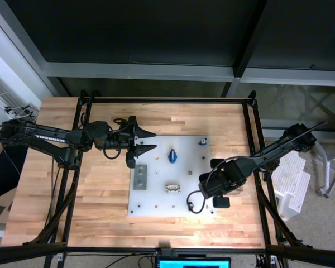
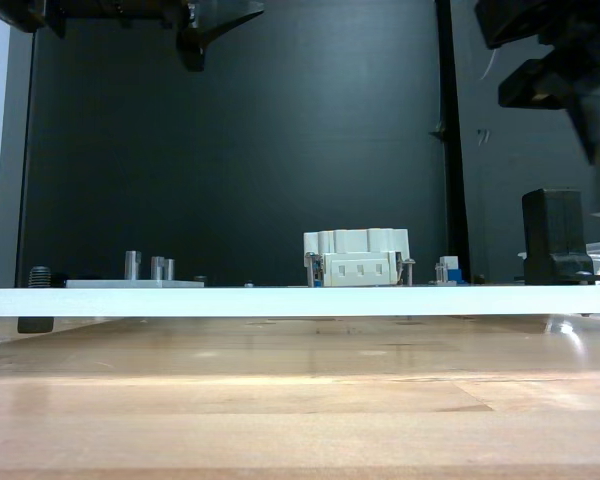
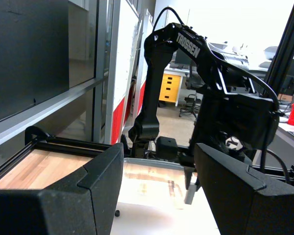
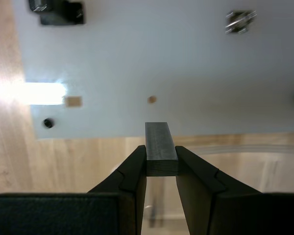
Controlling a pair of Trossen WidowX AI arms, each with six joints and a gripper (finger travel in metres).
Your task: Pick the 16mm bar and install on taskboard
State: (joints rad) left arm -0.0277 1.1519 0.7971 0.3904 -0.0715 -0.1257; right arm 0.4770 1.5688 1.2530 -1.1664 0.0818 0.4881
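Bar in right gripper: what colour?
Dark grey 16mm bar, held by right gripper over taskboard edge; left gripper open, raised. Right wrist view.

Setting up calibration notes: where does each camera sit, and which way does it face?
High: above the near edge, looking down on taskboard; left claw over its far-left corner, right claw over its right edge.
Low: tabletop height, level along the board; both claws overhead.
Left wrist: across the board toward the right arm; own open claw.
Right wrist: straight down; own claw shut on 16mm bar, clear of board.
Shared: both wrist views show the bar.
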